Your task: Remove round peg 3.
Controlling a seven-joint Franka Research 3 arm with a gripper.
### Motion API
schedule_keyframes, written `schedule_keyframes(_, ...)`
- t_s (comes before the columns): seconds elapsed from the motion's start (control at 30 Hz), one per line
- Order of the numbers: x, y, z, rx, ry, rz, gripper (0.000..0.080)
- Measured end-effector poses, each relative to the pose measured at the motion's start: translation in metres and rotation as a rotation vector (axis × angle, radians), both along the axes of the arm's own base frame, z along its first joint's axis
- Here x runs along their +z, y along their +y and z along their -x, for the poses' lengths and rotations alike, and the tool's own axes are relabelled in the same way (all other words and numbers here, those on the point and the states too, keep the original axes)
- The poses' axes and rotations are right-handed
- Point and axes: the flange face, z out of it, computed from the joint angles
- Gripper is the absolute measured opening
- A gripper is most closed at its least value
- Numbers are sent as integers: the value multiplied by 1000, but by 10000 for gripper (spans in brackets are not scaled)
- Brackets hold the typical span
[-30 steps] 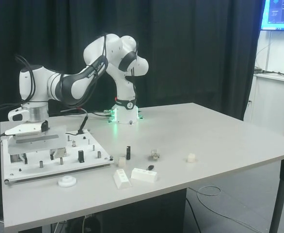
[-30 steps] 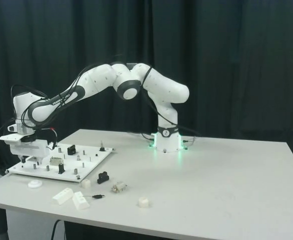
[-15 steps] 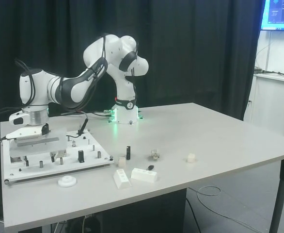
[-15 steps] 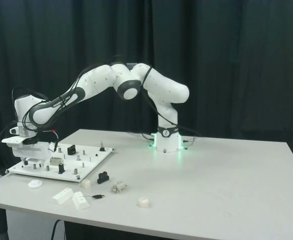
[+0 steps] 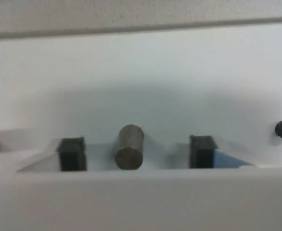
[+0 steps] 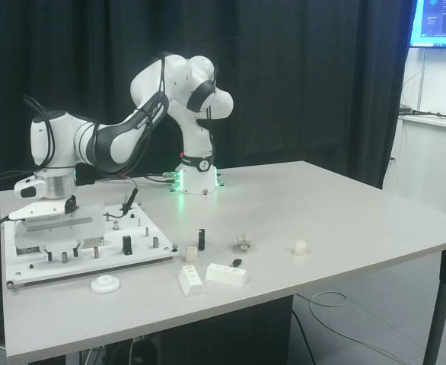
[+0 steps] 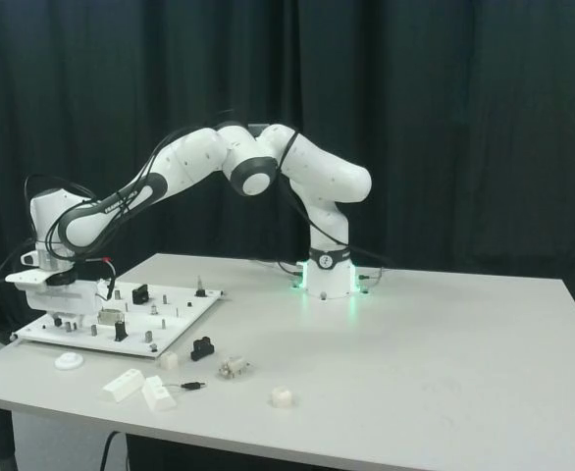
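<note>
In the wrist view the end effector [image 5: 137, 153] stands wide, its two black fingertips [image 5: 72, 154] set apart on either side of the grey round peg [image 5: 129, 147], neither one touching it. The peg sits upright in the white board [image 5: 146, 82], near the lower middle of that frame. In the first room view the end effector [image 6: 53, 242] hangs low over the board [image 6: 86, 262] at the left of the frame, on the grey bench [image 6: 345, 220], with small white blocks [image 6: 208, 275] lying near the board's right edge.
</note>
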Motion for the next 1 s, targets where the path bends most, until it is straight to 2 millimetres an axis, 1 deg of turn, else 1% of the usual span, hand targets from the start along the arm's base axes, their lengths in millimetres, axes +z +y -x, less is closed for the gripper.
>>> schedule_keyframes(0.1,-1,0,0,0,0,3,709)
schedule_keyframes(0.13,-2,1,0,0,0,4,362)
schedule_keyframes(0.4,-3,4,-2,-3,0,4,362)
schedule_keyframes(0.43,-3,4,-2,-4,0,4,112)
schedule_keyframes(1.0,-2,4,-2,-16,0,5,112)
